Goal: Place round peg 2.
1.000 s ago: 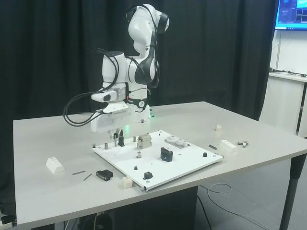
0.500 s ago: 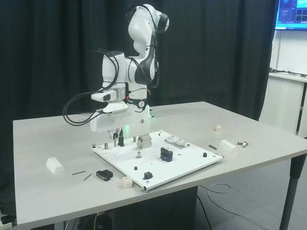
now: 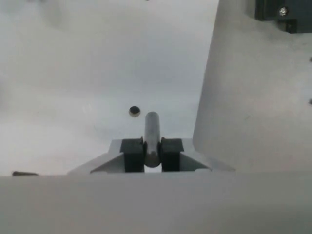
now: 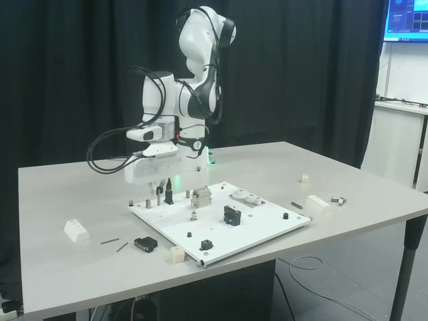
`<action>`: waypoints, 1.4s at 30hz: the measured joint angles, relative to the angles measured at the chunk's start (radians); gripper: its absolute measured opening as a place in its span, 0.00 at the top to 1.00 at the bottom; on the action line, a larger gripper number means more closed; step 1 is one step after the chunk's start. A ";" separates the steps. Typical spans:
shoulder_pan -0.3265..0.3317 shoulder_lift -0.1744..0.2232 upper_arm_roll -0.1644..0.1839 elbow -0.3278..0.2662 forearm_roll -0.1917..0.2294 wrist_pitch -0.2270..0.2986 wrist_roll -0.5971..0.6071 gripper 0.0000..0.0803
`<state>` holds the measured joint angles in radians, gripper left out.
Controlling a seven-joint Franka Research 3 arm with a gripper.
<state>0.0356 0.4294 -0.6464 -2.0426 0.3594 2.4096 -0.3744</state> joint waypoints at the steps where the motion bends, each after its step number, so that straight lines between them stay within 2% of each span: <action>1: 0.000 0.002 0.000 0.000 0.000 0.006 0.000 0.91; 10: -0.008 0.044 -0.001 0.024 -0.019 0.077 -0.011 0.91; 16: -0.025 0.092 -0.001 0.066 -0.019 0.090 -0.034 0.91; 26: -0.072 0.171 0.014 0.152 -0.019 0.086 -0.053 0.91; 42: -0.172 0.217 0.083 0.242 -0.017 0.009 -0.083 0.91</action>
<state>-0.1362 0.6461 -0.5631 -1.8009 0.3423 2.4184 -0.4571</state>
